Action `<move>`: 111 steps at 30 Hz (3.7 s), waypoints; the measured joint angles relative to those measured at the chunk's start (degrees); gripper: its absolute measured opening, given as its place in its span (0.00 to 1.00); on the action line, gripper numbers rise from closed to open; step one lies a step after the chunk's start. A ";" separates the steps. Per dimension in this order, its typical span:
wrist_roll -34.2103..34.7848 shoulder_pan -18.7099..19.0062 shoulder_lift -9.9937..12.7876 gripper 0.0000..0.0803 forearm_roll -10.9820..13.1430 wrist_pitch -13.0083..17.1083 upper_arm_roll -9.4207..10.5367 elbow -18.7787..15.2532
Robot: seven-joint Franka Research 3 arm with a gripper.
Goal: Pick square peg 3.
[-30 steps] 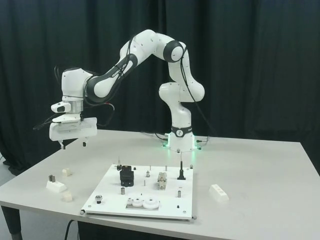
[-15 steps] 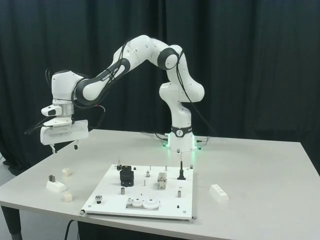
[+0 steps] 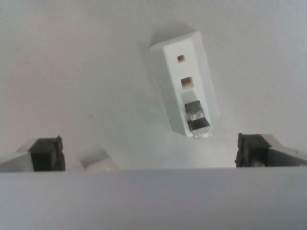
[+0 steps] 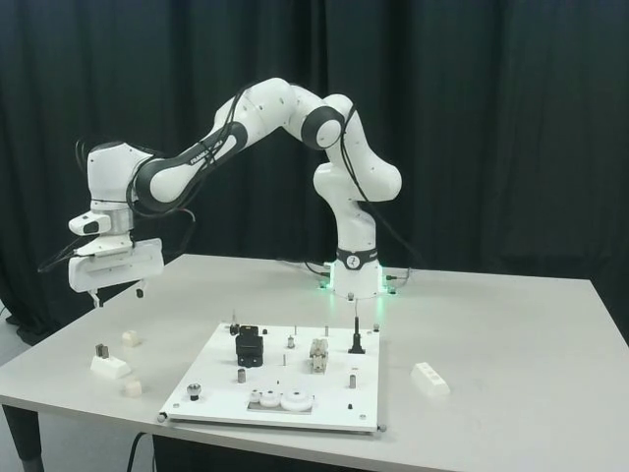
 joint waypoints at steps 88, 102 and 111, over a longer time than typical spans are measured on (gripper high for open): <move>-19.03 -7.64 13.96 1.00 2.81 3.97 5.64 10.04; -19.65 -7.78 15.05 1.00 2.98 4.48 5.66 10.25; -18.75 -8.14 15.55 1.00 3.49 4.57 5.67 10.85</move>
